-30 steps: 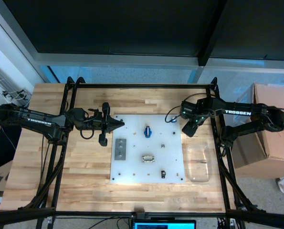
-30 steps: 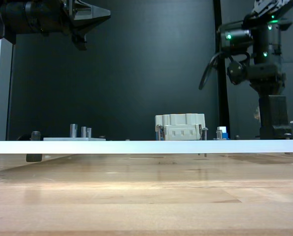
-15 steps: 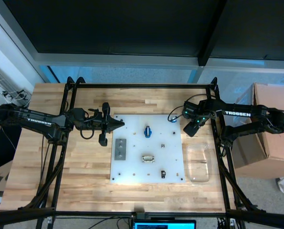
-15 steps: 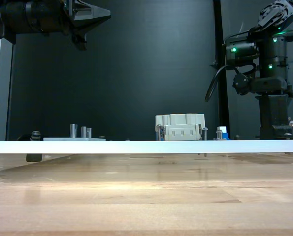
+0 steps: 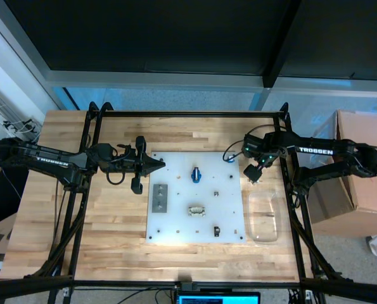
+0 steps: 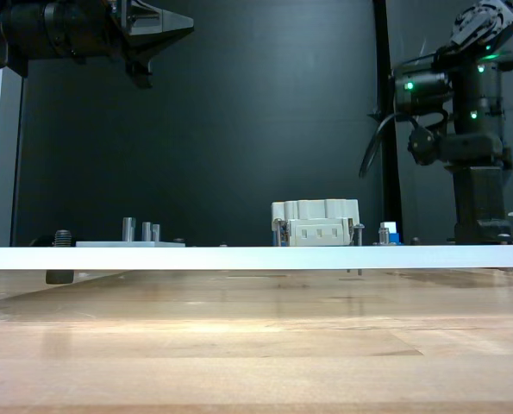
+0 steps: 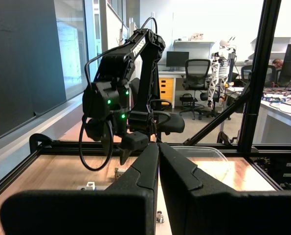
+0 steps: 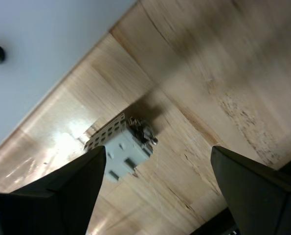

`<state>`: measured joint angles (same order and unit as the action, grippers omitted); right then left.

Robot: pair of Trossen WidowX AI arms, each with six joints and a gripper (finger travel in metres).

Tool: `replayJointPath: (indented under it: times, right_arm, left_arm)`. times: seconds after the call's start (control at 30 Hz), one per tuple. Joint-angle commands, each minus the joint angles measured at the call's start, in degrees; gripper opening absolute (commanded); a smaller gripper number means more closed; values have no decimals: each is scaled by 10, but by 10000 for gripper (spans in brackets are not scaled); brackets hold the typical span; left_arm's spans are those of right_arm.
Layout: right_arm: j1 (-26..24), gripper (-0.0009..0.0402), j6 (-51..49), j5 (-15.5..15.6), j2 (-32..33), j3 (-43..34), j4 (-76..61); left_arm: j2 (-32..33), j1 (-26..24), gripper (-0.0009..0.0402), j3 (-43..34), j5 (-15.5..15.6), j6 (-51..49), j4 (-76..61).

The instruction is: Remove the HAN10E connector from the taskboard and place in the container

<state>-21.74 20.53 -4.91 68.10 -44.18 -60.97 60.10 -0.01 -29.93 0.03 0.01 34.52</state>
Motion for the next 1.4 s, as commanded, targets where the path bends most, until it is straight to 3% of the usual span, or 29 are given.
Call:
replayJointPath:
  times: [0.03, 0.57, 1.13, 1.4]
  right_arm:
    - [4, 323, 0, 0, -5, -35, -35]
    - [49, 326, -3, 0, -6, -241, -174]
    - [54, 326, 4, 0, -5, -231, -176]
    - [56, 326, 127, 1, -5, -173, -161]
  left_arm:
    - [0, 0, 0, 0, 0, 0, 0]
    - [0, 0, 0, 0, 0, 0, 0]
    - [0, 0, 0, 0, 0, 0, 0]
    - [0, 0, 0, 0, 0, 0, 0]
